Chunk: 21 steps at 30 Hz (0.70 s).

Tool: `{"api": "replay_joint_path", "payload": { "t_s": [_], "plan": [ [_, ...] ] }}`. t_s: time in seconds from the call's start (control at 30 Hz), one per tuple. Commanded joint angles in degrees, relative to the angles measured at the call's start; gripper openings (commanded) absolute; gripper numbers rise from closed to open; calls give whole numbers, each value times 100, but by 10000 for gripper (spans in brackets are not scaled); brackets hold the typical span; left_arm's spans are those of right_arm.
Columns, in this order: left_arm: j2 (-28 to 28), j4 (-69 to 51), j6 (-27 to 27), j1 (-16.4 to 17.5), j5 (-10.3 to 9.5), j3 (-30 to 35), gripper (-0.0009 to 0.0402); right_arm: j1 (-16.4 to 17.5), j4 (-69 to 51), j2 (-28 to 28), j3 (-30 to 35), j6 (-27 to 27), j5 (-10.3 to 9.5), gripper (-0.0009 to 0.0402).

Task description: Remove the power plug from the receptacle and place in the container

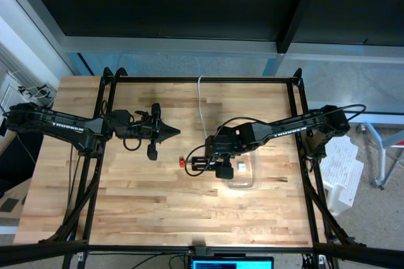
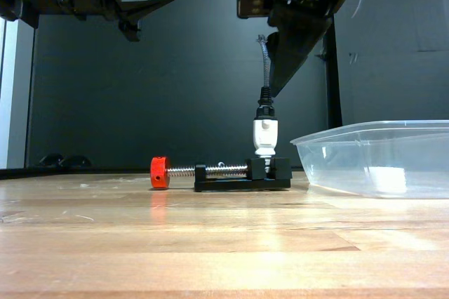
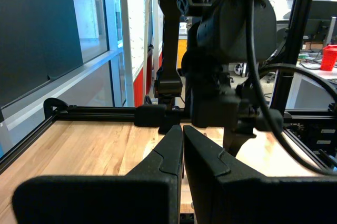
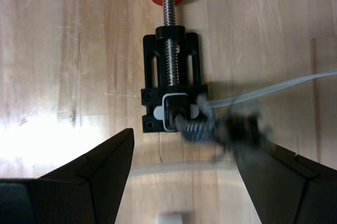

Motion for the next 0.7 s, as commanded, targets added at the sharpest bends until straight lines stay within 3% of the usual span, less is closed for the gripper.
{"api": "replay_joint_path", "payload": {
  "t_s": [0.03,0.43,0.53,0.7],
  "plan": [
    [2,-2,0,2,-2,0,0,-2,28,142,74,-24,0,259],
    [2,0,0,0,0,0,0,-7,343,422,74,-138,13,258],
    [2,0,0,2,0,0,0,-4,332,422,59,-149,153,258],
    [2,-2,0,2,0,0,0,-4,310,422,44,-173,151,258]
  ]
}}
